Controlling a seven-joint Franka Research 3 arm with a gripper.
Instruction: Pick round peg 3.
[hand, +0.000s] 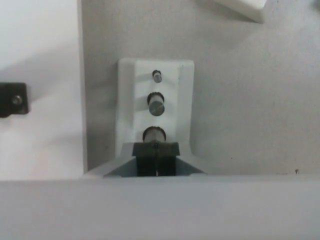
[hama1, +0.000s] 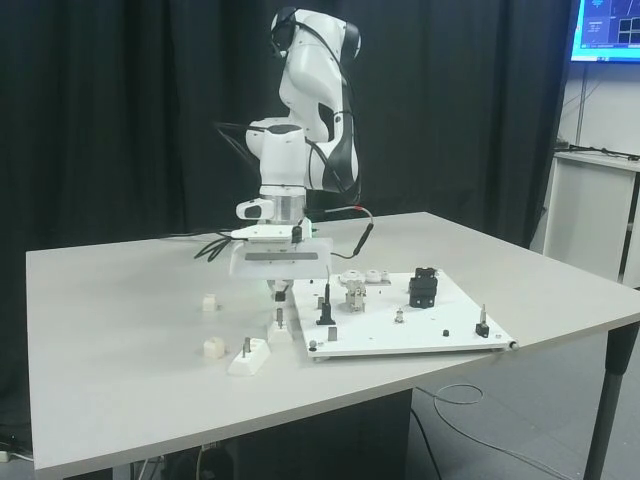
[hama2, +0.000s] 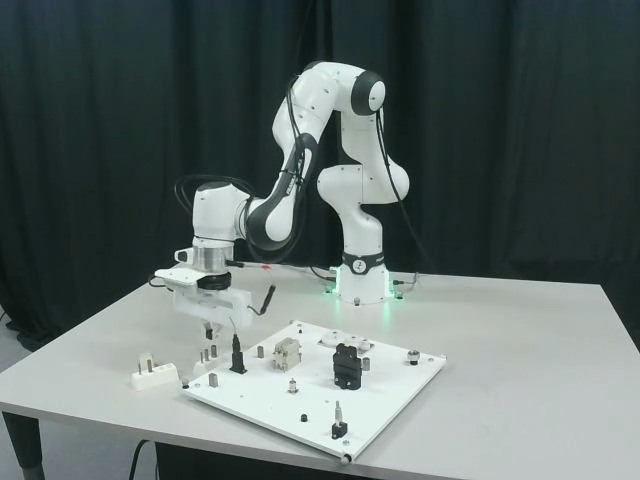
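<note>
We're sitting in the approach step — gripper (hand: 156, 172) lined up low over the white peg holder (hand: 128, 107) at centre frame in the wrist view. Three round pegs are standing in a row in it; the thickest, which we're taking as round peg 3 (hand: 154, 135), is the one right at the fingertips, just below frame centre. The middle peg (hand: 156, 105) and the thin peg (hand: 157, 76) are sitting further up the frame, untouched.

Hand state: the black fingertips are showing only a thin slit between them, just beside the peg top. We're reading that as near-clenched and not holding anything, but whether they're pinching the peg or sitting beside it — cannot tell.

Next move, as we judge it: confirm the jaws are straddling the peg, clench, then lift straight up so the shank is clearing its hole without cocking.

Views differ. The wrist view is giving peg order and alignment but no height. In the first room view, the gripper is hanging low at centre-left of frame over the holder, beside the white assembly board (hama1: 455, 330). In the second room view, the board (hama2: 390, 400) is lying lower centre, and another white block (hama2: 152, 377) is sitting lower left — the fingers are too small to read there.
</note>
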